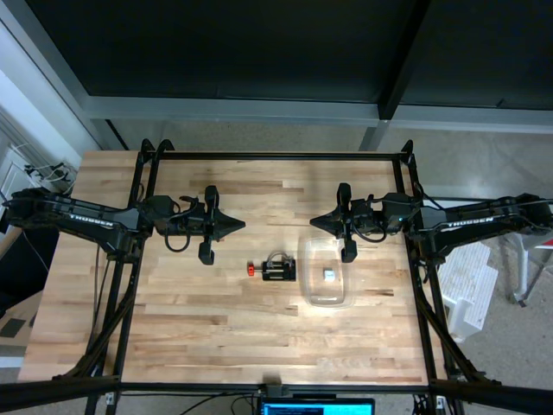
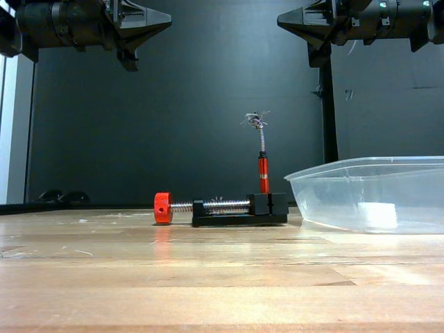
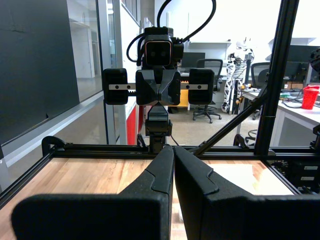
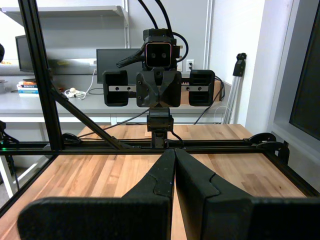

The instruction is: Remove the RCA connector from the receptacle and place in the container

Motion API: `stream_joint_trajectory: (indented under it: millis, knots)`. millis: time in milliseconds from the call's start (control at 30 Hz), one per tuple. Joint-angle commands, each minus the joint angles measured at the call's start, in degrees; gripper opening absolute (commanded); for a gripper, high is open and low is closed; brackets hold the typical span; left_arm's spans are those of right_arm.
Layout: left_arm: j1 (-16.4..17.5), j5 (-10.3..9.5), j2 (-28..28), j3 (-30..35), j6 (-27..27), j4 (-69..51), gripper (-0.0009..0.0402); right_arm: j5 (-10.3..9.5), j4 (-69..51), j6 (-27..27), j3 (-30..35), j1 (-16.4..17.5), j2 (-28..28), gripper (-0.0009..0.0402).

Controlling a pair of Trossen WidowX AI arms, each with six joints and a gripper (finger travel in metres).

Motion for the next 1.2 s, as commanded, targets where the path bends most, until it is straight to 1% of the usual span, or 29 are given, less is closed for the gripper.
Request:
stream_joint_trajectory:
  millis: [33, 433, 500, 600, 667, 767, 1000, 1200]
  knots:
    - [0.0, 0.00, 0.0, 0.0, 0.0, 0.0, 0.0000, 0.02, 0.0, 0.0, 0.0, 0.0, 0.0, 0.0000]
    - [0.0, 0.00, 0.0, 0.0, 0.0, 0.0, 0.0000, 0.20, 0.0, 0.1, 0.1, 0.0, 0.0, 0.0000]
    - [0.0, 0.00, 0.0, 0.0, 0.0, 0.0, 0.0000, 0.50, -1.5, 1.7, 0.9, 0.1, 0.0, 0.0000]
    - [0.0, 0.00, 0.0, 0.0, 0.0, 0.0, 0.0000, 0.44, -9.2, 1.6, 3.9, 0.2, 0.2, 0.0000]
    - [0.0, 0.00, 0.0, 0.0, 0.0, 0.0, 0.0000, -0.07, -16.5, 1.6, 7.1, 0.2, 0.9, 0.0000]
    - [0.0, 0.00, 0.0, 0.0, 0.0, 0.0, 0.0000, -0.07, -27.9, 1.6, 12.4, 0.6, 3.0, 0.0000]
    - [0.0, 0.00, 0.0, 0.0, 0.0, 0.0, 0.0000, 0.02, -49.1, 1.5, 23.9, 1.5, 10.9, 0.0000]
    - [0.0, 0.00, 0.0, 0.0, 0.0, 0.0, 0.0000, 0.07, -58.6, 1.0, 30.1, 3.1, 17.8, 0.0000]
